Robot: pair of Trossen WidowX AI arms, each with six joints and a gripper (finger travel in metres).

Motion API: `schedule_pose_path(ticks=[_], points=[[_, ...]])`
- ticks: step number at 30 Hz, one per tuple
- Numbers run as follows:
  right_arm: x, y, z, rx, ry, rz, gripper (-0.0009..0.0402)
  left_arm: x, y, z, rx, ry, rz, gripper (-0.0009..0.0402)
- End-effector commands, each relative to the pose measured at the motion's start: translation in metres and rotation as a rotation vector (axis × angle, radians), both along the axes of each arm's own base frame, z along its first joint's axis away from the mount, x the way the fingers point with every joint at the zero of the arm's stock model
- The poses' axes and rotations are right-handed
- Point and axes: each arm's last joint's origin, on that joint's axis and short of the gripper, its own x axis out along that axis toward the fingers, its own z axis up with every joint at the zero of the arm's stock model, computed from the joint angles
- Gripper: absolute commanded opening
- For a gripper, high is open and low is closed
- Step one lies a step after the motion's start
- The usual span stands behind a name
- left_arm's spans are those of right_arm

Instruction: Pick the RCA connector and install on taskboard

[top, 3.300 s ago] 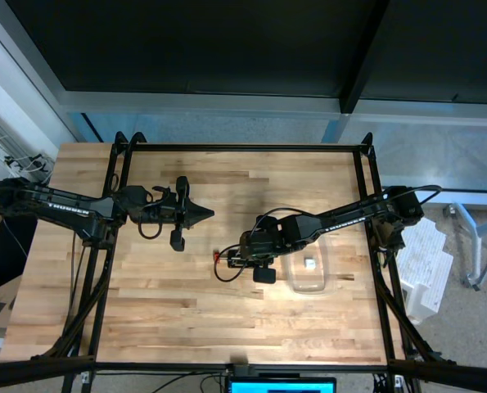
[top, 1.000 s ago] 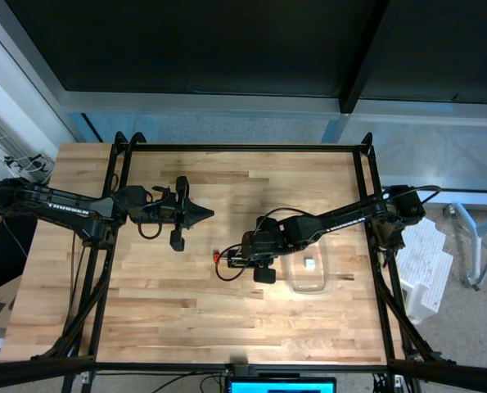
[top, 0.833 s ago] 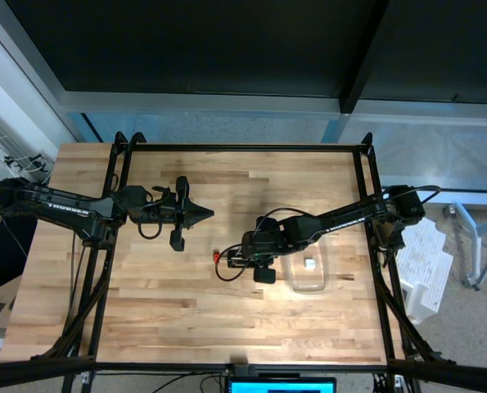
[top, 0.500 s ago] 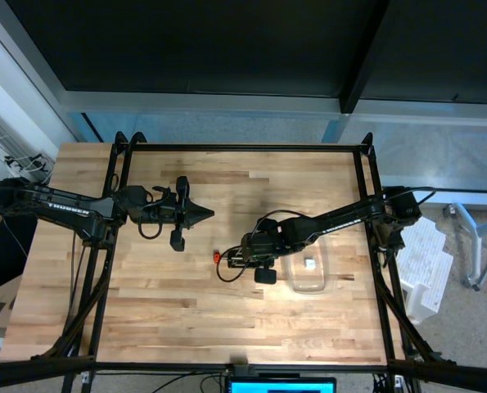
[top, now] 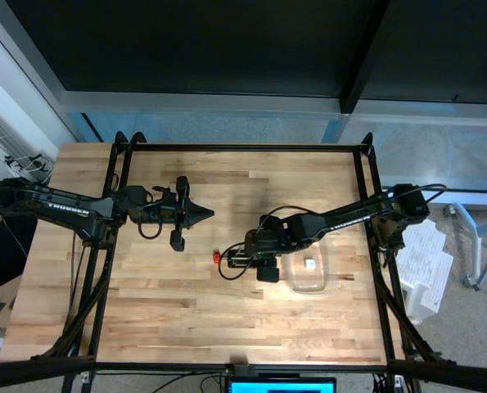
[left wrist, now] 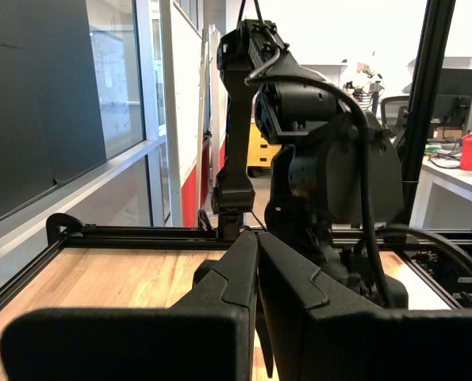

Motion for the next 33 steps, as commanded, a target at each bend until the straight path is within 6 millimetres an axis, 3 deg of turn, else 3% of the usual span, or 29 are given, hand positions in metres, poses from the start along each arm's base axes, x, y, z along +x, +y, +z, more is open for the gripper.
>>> schedule_pose_path(ticks=[1, 12, 26, 33], points=[[-0.002, 0.0, 0.005, 0.001, -0.01, 0.0, 0.0169, 0.0, 0.0, 0.0, 0.0, 0.0, 0.0, 0.0], [-0.004, 0.001, 0.011, 0.044, -0.017, 0.023, 0.0169, 0.0, 0.0, 0.0, 0.0, 0.0, 0.0, 0.0], [-0.028, -0.014, 0.057, 0.033, -0.167, 0.06, 0.0169, 0.0, 0.0, 0.0, 0.0, 0.0, 0.0, 0.0], [-0.045, -0.023, 0.074, 0.018, -0.335, 0.091, 0.0169, 0.0, 0.0, 0.0, 0.0, 0.0, 0.0, 0.0]])
